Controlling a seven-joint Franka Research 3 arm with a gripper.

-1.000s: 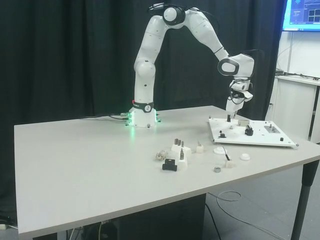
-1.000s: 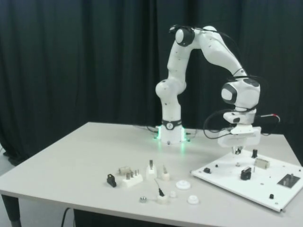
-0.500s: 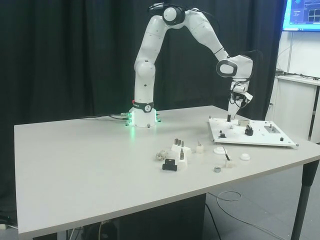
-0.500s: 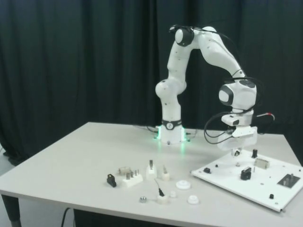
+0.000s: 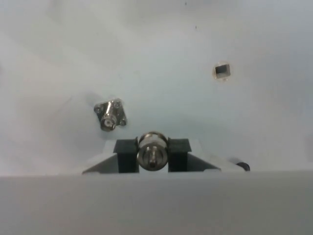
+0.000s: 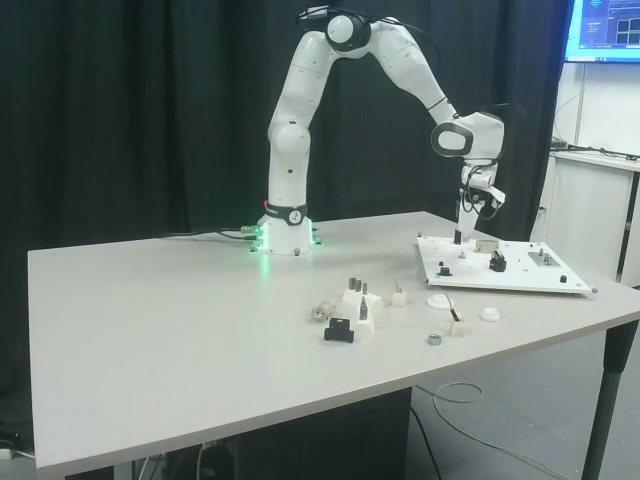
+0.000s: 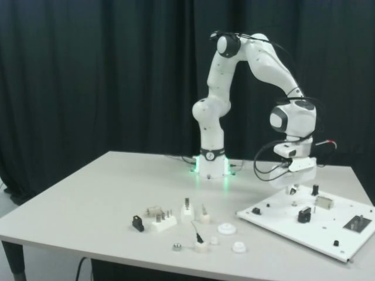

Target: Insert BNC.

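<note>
In the wrist view a metal BNC plug [image 5: 152, 152] sits between the two black fingers [image 5: 126, 155] of my gripper [image 5: 152, 157], which is shut on it. The metal BNC socket [image 5: 110, 116], with its square flange, stands on the white board [image 5: 161, 58] a short way beside the plug and apart from it. From the room views my gripper [image 6: 459, 234] [image 7: 292, 189] hangs just above the near-arm part of the white board [image 6: 520, 280] [image 7: 293, 225], pointing down.
The board carries a black block [image 6: 497, 262], a grey box [image 7: 324, 202] and a small square opening [image 5: 222, 70]. Loose on the grey table are a white holder with pegs [image 6: 358, 300], a black part [image 6: 340, 330], white discs [image 6: 440, 300] and a small ring [image 6: 435, 338].
The wrist and gripper have lifted slightly above the board and tilted, with the plug still held. The loose parts on the table have not moved.
</note>
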